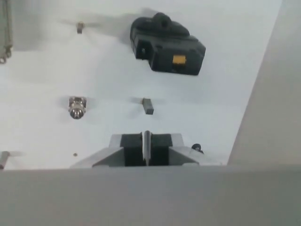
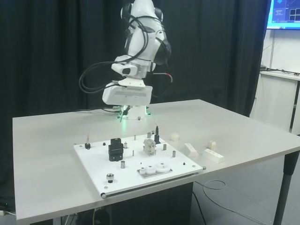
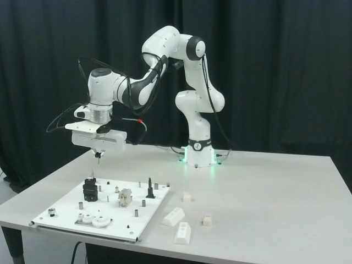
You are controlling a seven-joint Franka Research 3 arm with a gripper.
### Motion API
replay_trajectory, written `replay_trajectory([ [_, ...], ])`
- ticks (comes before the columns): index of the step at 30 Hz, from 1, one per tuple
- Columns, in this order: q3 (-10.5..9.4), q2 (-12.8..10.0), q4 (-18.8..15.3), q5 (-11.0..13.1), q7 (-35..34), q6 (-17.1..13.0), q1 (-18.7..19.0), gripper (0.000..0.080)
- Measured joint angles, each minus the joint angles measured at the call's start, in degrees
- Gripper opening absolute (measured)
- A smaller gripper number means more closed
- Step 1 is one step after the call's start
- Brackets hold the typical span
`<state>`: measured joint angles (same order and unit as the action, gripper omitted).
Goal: Insert round peg 1.
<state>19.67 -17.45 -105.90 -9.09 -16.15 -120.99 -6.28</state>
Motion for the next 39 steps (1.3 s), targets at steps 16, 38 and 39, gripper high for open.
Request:
replay_trajectory([
  [16,2.99,8.2,-12.8,3.3,5.3,-11.7,0.0,0.0031],
  [38,4.39,8.8,-21.1,7.3,5.9,-15.8,0.0,0.0031],
  [39,4.42,8.8,-21.4,7.3,6.0,-16.1,0.0,0.0031],
])
